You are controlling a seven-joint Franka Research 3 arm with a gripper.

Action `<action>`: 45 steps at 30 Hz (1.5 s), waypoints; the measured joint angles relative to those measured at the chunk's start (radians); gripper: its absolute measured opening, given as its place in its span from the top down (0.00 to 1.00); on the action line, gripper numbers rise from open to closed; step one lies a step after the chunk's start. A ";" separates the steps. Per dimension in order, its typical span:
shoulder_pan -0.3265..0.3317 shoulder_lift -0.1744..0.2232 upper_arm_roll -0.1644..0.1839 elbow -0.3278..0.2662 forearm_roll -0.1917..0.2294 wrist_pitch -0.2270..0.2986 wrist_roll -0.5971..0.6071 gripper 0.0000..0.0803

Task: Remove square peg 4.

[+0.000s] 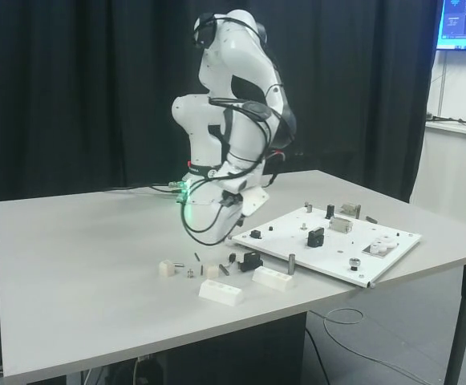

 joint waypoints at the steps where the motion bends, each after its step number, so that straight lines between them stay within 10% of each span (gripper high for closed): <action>1: 0.010 -0.004 0.000 -0.007 0.007 -0.008 0.009 0.00; 18: 0.191 -0.140 0.056 -0.228 0.081 -0.032 0.232 0.00; 45: 0.321 -0.286 0.404 -0.435 0.106 0.086 0.752 0.00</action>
